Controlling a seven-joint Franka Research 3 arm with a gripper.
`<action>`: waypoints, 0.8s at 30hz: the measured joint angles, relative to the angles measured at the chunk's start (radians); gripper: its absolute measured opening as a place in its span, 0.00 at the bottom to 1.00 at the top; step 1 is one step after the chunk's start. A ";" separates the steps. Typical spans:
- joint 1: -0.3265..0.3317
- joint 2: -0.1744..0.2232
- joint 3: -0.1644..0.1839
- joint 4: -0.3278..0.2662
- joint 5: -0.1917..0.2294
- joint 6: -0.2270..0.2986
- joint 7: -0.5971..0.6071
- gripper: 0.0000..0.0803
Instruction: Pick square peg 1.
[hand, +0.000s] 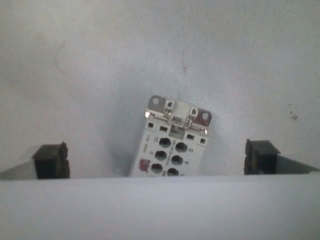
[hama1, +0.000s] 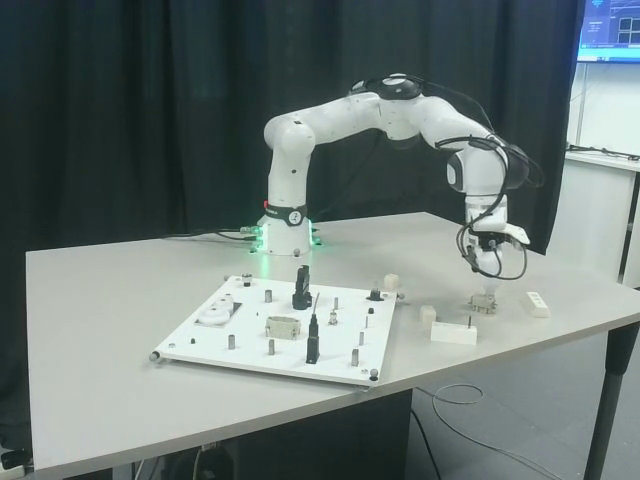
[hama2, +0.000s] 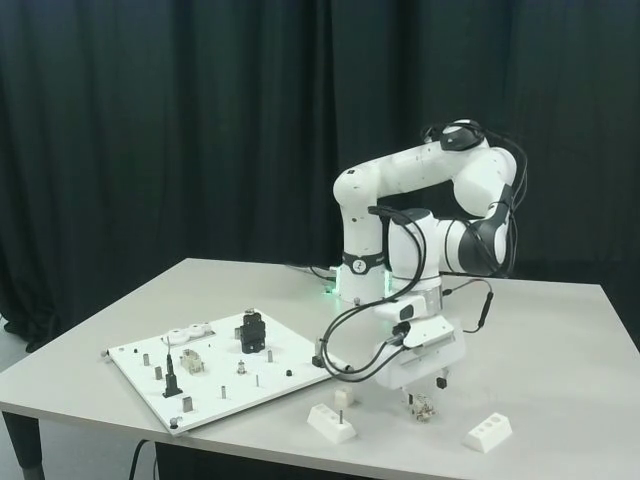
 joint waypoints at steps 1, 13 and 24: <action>0.002 -0.003 -0.003 0.000 -0.004 -0.001 0.002 0.93; 0.018 -0.015 -0.033 0.000 -0.034 -0.014 0.022 1.00; 0.020 -0.015 -0.044 0.002 -0.038 -0.022 0.032 1.00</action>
